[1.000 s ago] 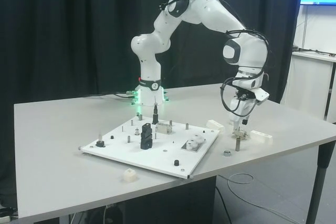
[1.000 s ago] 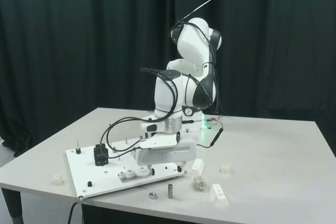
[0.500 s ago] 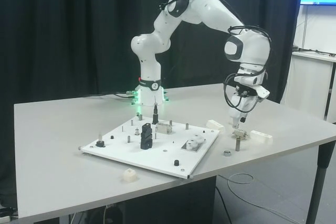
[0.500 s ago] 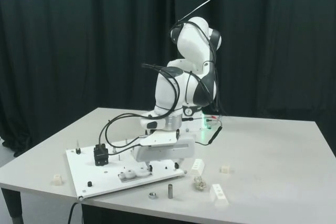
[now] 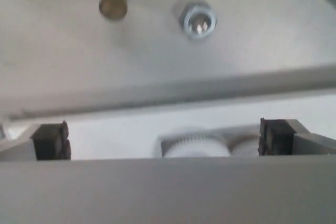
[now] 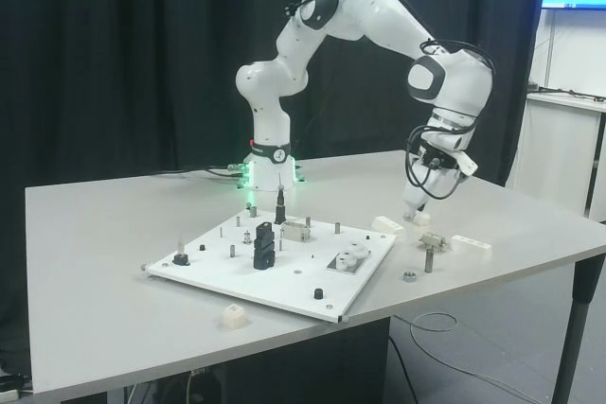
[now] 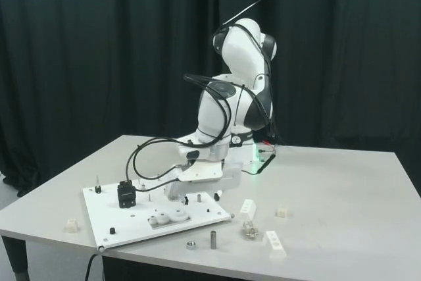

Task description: Remove round peg 3.

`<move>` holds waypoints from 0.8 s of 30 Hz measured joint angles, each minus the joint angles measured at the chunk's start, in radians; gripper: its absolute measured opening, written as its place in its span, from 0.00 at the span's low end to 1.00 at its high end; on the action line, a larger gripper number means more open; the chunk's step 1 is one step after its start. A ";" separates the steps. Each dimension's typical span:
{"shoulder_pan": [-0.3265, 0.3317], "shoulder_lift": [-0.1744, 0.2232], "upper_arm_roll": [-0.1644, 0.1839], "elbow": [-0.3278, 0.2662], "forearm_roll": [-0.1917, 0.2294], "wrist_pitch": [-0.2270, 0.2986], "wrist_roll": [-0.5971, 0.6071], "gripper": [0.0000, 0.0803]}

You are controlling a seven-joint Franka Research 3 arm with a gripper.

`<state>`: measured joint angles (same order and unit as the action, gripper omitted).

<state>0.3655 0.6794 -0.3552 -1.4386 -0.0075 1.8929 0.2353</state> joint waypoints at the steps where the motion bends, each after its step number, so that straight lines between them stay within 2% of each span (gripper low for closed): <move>1: -0.007 -0.004 0.009 -0.002 -0.011 -0.013 0.000 1.00; 6: -0.050 -0.030 0.067 -0.029 -0.064 -0.058 0.000 1.00; 13: -0.133 -0.088 0.165 -0.120 -0.143 -0.062 0.000 1.00; 19: -0.199 -0.136 0.230 -0.207 -0.190 -0.018 -0.003 1.00; 24: -0.225 -0.171 0.243 -0.286 -0.201 0.045 -0.016 1.00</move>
<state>0.1408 0.5084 -0.1123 -1.7248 -0.2088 1.9380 0.2197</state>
